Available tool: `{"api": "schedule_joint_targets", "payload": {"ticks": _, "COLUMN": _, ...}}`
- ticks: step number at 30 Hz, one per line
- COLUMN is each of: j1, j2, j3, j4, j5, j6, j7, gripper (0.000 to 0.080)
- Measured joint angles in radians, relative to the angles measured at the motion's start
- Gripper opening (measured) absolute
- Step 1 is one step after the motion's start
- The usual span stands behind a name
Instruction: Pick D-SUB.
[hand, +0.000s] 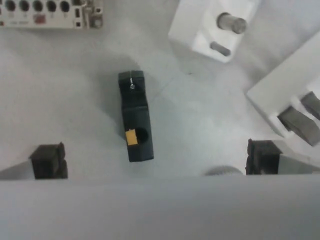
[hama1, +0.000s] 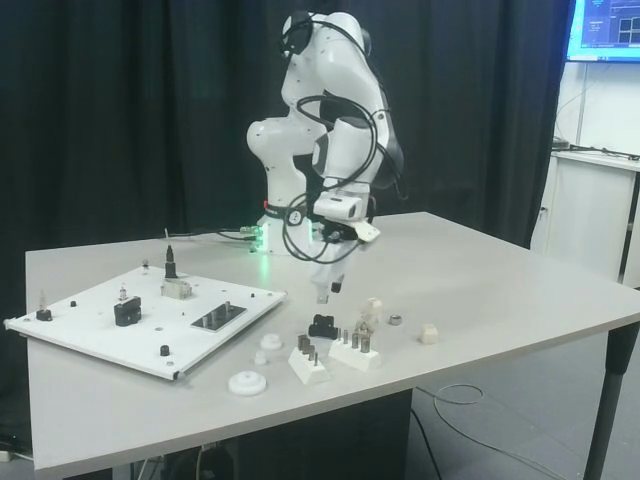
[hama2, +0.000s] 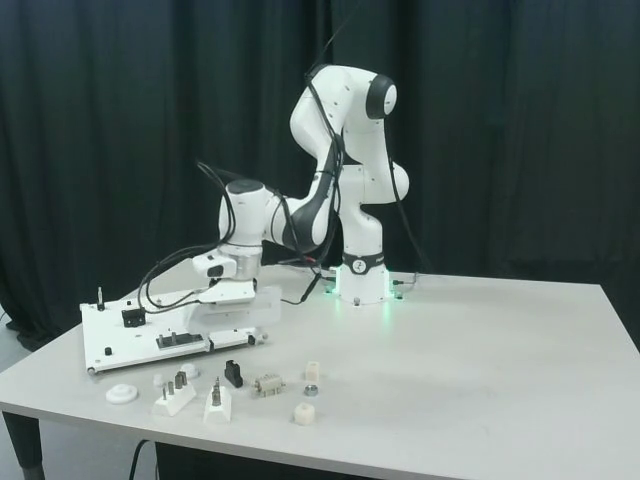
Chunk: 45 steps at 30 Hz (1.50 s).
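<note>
Two-finger gripper (hand: 155, 159) is held above the grey table (hama1: 500, 290), fingers spread wide, nothing between them. Black fingertips (hand: 49, 161) are seen at either side in wrist view. The small black block-shaped D-SUB connector (hand: 135, 116) is found lying flat on table, directly below gripper, between the fingertips but well under them, not touched. White holder blocks w/ grey pegs (hand: 212, 25) are noted just beside it; a white assembly board (hama1: 140, 315) sits further off, twd table edge.
</note>
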Motion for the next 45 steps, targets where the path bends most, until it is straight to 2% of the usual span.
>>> {"api": "schedule_joint_targets", "payload": {"ticks": 10, "j1": -0.018, "j2": 0.022, "j3": 0.032, "j4": -0.002, "j5": -0.056, "j6": -0.015, "j7": 0.000, "gripper": 0.0800}}
{"api": "schedule_joint_targets", "payload": {"ticks": 19, "j1": -0.048, "j2": 0.032, "j3": 0.066, "j4": -0.002, "j5": -0.083, "j6": -0.018, "j7": 0.000, "gripper": 0.0800}}
{"api": "schedule_joint_targets", "payload": {"ticks": 26, "j1": -0.064, "j2": 0.036, "j3": 0.083, "j4": -0.002, "j5": -0.095, "j6": -0.017, "j7": 0.001, "gripper": 0.0800}}
{"api": "schedule_joint_targets", "payload": {"ticks": 45, "j1": -0.077, "j2": 0.060, "j3": 0.092, "j4": -0.001, "j5": -0.100, "j6": 0.008, "j7": 0.010, "gripper": 0.0800}}
